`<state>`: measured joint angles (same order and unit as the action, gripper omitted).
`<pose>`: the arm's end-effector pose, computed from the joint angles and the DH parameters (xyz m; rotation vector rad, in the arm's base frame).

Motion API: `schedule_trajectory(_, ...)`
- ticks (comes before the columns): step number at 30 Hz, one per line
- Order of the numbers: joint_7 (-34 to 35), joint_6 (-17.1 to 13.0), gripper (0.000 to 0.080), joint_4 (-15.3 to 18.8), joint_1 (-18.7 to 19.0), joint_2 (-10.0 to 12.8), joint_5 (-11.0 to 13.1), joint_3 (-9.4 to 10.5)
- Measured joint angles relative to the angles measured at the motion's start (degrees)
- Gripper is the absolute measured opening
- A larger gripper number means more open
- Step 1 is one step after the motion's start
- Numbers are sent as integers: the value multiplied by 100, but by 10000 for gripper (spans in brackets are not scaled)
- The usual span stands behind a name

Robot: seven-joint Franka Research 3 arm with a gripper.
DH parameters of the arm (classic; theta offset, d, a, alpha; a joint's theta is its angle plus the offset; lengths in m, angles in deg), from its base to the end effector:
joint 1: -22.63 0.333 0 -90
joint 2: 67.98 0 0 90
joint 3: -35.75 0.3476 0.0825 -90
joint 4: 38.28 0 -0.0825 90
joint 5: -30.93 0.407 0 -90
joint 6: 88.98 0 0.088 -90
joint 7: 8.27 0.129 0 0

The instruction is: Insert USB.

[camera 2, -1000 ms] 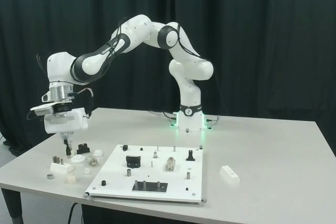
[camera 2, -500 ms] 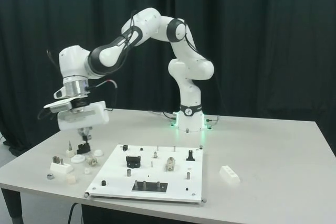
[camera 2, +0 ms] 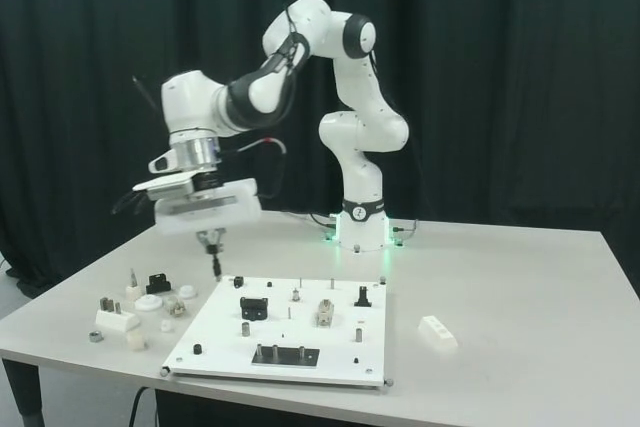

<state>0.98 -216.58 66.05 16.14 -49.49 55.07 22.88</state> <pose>0.6472 -0.1954 0.3712 -2.6832 1.0218 -0.1735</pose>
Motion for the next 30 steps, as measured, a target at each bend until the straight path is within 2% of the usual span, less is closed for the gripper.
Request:
schedule_trajectory(9,8,-529,23,877,523,-612,-162,36)
schedule_trajectory(17,240,-952,23,1486,843,-979,-332,177)
schedule_trajectory(23,620,-1137,23,1853,985,-1207,-606,329)
schedule_trajectory(30,1070,-1165,23,2192,1037,-1460,-1017,588)
